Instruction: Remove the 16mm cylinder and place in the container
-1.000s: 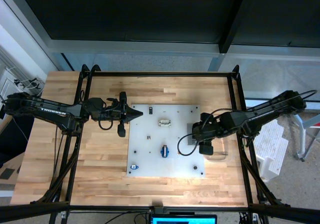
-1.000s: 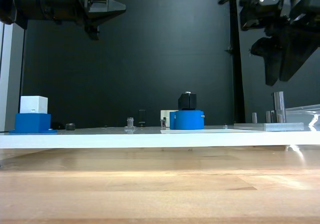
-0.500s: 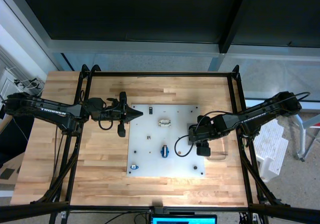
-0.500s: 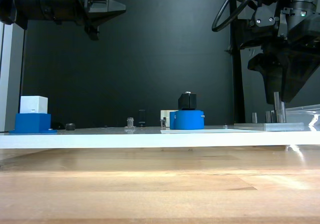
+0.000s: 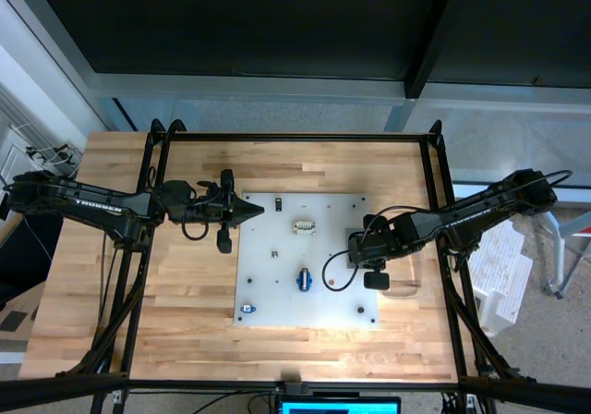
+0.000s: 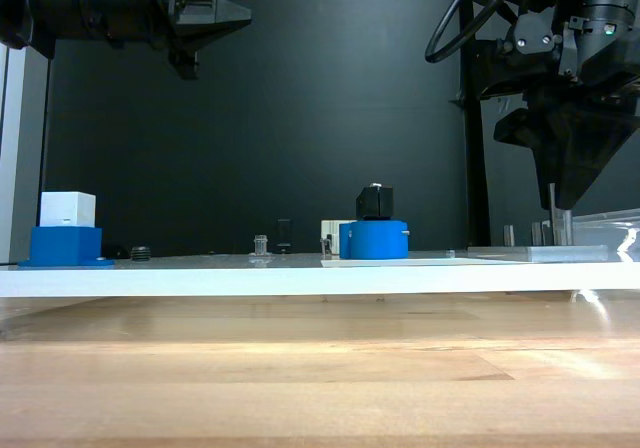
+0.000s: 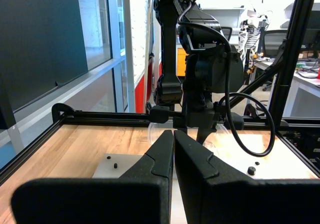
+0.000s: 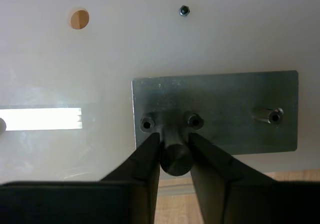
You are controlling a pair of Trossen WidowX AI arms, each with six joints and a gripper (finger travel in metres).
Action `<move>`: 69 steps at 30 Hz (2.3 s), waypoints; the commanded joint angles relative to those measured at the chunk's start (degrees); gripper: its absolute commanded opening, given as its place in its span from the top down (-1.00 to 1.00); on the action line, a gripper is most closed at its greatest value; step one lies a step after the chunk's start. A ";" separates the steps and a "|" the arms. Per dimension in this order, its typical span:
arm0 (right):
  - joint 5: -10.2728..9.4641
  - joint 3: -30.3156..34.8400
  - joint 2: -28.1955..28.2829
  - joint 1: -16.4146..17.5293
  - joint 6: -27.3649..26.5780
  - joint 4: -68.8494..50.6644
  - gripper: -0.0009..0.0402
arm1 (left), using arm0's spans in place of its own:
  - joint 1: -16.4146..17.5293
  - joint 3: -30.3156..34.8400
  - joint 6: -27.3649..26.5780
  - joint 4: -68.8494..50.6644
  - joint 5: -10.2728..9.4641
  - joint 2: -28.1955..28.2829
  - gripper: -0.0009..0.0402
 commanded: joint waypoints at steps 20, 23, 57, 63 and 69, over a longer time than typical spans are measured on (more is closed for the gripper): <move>0.17 0.92 -13.25 0.04 0.13 -10.82 0.87 | 0.00 0.02 0.00 0.00 0.00 0.02 0.96; 0.20 0.68 -15.08 0.09 0.15 -12.50 0.87 | 0.02 0.02 0.00 0.00 0.00 0.02 0.96; 0.70 -6.01 -18.01 4.96 4.98 -14.88 0.06 | 0.02 0.02 0.00 0.00 0.00 0.02 0.96; 0.72 -6.01 -18.01 4.96 5.73 -14.62 0.05 | 0.02 0.02 0.00 0.00 0.00 0.02 0.96; 0.72 -6.01 -18.01 4.96 5.73 -14.43 0.07 | 0.00 0.02 0.00 0.00 0.00 0.02 0.96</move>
